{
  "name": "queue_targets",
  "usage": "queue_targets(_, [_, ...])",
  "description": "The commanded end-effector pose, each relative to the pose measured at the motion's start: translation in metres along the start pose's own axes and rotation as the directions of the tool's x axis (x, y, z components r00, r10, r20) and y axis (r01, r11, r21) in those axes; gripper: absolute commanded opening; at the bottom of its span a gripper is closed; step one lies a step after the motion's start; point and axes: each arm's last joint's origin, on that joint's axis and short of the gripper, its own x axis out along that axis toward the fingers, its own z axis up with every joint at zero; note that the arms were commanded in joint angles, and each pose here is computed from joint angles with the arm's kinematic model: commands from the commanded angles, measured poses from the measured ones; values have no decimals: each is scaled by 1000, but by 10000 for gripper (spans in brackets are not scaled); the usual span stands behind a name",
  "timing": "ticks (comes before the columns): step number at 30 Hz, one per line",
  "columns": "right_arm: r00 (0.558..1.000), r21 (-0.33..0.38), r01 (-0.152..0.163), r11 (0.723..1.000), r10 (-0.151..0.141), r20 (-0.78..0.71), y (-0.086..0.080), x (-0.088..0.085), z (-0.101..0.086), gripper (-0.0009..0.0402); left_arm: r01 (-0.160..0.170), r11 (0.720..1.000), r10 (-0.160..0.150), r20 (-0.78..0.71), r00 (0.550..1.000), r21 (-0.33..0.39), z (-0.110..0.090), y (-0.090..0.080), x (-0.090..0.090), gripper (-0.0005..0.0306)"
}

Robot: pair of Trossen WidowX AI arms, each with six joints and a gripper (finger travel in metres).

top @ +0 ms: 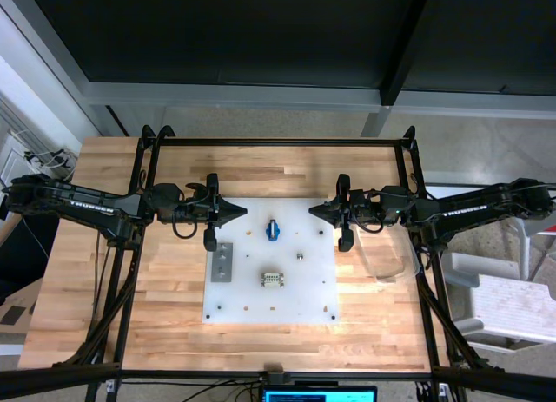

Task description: Remove the HAN10-E connector and place it in the container

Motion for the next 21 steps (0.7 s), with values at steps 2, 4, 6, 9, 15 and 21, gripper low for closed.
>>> queue_targets(2, [1000,0,0,1000,0,0,0,0,0,0,0,1000,0,0,1000,0,0,0,0,0])
queue_targets(4, [1000,0,0,1000,0,0,0,0,0,0,1,1000,-1,0,1000,0,0,0,0,0])
queue_targets(6, [1000,0,0,1000,0,0,0,0,0,0,0,1000,0,0,1000,0,0,0,0,0])
queue_targets(9, [1000,0,0,1000,0,0,0,0,0,0,0,1000,0,0,1000,0,0,0,0,0])
queue_targets(15, [1000,0,-1,1000,1,1,0,0,0,0,1,1000,-1,0,1000,0,0,0,0,0])
queue_targets(21, [1000,10,-9,1000,9,-9,1,3,7,0,1,1000,-1,0,1000,0,0,0,0,0])
